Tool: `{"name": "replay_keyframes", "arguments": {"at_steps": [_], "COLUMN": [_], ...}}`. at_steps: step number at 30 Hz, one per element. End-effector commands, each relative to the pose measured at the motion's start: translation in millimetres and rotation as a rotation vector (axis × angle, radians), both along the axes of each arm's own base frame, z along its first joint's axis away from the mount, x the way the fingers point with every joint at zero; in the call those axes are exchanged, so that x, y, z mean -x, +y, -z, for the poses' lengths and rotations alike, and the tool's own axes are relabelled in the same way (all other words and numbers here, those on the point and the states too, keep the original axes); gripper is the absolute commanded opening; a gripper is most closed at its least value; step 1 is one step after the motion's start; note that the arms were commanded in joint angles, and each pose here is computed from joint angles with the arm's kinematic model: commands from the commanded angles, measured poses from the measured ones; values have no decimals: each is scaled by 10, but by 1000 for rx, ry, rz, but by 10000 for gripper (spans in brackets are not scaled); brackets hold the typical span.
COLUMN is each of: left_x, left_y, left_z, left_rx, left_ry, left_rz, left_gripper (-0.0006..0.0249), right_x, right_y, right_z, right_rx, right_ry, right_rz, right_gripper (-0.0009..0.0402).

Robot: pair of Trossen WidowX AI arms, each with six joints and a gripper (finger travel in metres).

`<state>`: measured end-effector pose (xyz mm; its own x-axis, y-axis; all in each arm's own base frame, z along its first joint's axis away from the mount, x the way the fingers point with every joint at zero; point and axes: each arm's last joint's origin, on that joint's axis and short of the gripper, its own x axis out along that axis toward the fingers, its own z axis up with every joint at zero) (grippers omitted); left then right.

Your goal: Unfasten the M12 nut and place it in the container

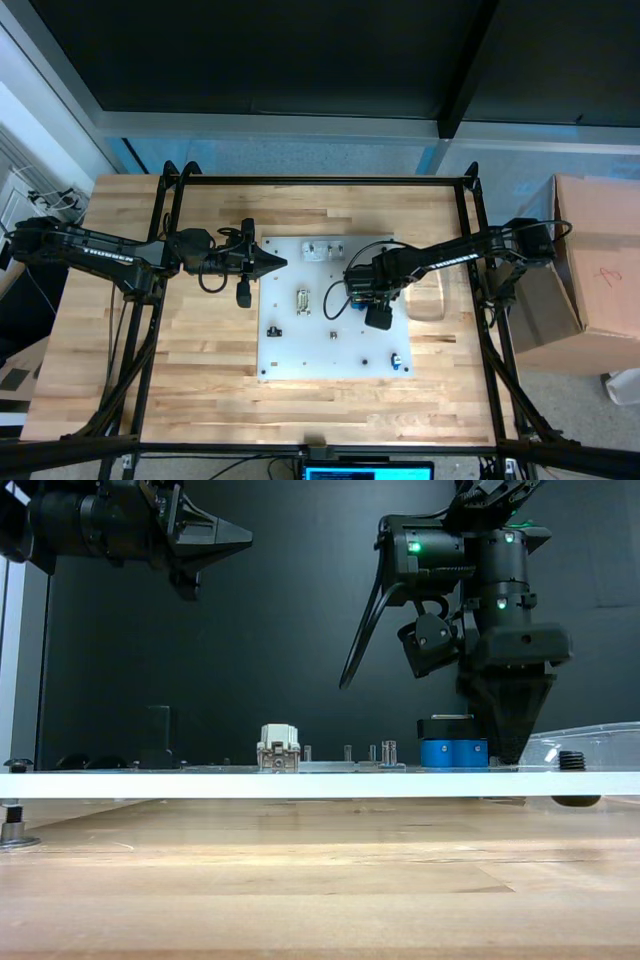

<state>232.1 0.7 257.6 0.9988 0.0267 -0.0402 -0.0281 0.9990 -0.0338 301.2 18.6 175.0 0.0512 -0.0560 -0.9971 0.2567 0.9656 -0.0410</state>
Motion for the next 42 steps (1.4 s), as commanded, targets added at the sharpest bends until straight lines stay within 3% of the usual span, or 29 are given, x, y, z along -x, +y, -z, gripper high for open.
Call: {"name": "replay_keyframes", "arguments": {"at_steps": [1, 5, 15, 21, 31, 38, 42], "left_x": [0, 0, 0, 0, 0, 0, 0], "left_y": [0, 0, 1, 0, 0, 0, 1], "left_z": [0, 0, 0, 0, 0, 0, 0], "left_rx": [0, 0, 0, 0, 0, 0, 0], "left_ry": [0, 0, 0, 0, 0, 0, 0], "left_rz": [0, 0, 0, 0, 0, 0, 0], "left_gripper": [0, 0, 0, 0, 0, 0, 0], "right_x": [-12, -21, -19, -1, 167, 596, 857], "right_y": [1, 1, 3, 2, -8, 23, 42], "right_z": [39, 43, 37, -26, -325, -643, -727], "right_rx": [0, 0, 0, -1, -2, -3, 1], "right_ry": [2, -5, -6, -26, -64, -82, -43], "right_rz": [-2, -1, -2, -6, -20, -32, -24], "right_gripper": [252, 218, 75, 15, 0, 0, 0]}}
